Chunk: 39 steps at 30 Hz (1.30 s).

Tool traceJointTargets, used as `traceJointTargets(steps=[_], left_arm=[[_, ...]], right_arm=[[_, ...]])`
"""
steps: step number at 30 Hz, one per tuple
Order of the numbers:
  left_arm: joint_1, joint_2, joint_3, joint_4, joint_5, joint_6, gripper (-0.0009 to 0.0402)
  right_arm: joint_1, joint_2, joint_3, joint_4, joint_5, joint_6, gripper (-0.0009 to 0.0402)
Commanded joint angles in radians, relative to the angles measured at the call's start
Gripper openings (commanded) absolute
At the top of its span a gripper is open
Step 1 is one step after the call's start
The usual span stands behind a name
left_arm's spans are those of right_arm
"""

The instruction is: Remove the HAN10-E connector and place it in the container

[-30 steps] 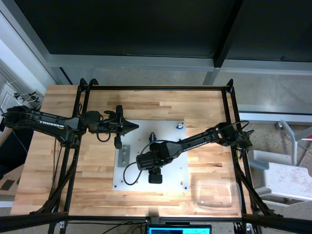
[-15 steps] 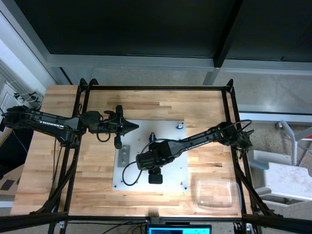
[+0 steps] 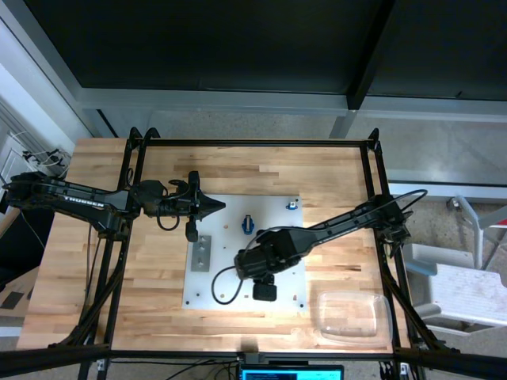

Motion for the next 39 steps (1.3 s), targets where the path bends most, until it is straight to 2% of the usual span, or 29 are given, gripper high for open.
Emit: traceJointTargets(steps=[1, 13, 16, 36, 38, 39], left_arm=[[0.000, 0.000, 0.000, 0.000, 0.000, 0.000, 0.0000], [0.000, 0.000, 0.000, 0.000, 0.000, 0.000, 0.0000], [0.000, 0.000, 0.000, 0.000, 0.000, 0.000, 0.0000], [0.000, 0.000, 0.000, 0.000, 0.000, 0.000, 0.0000], [0.000, 0.000, 0.000, 0.000, 0.000, 0.000, 0.0000], [0.000, 0.000, 0.000, 0.000, 0.000, 0.000, 0.0000]], right_arm=[[0.025, -0.035, -0.053, 0.004, 0.019, 0.058, 0.0032], [0.147, -0.136, -0.207, 0.041, 0.024, 0.198, 0.0032], [0.182, -0.166, -0.241, 0.042, 0.046, 0.225, 0.0032], [0.395, -0.309, -0.428, 0.055, 0.048, 0.310, 0.0032], [0.418, -0.314, -0.439, 0.056, 0.058, 0.314, 0.0032], [0.430, -0.319, -0.445, 0.057, 0.074, 0.324, 0.0032]])
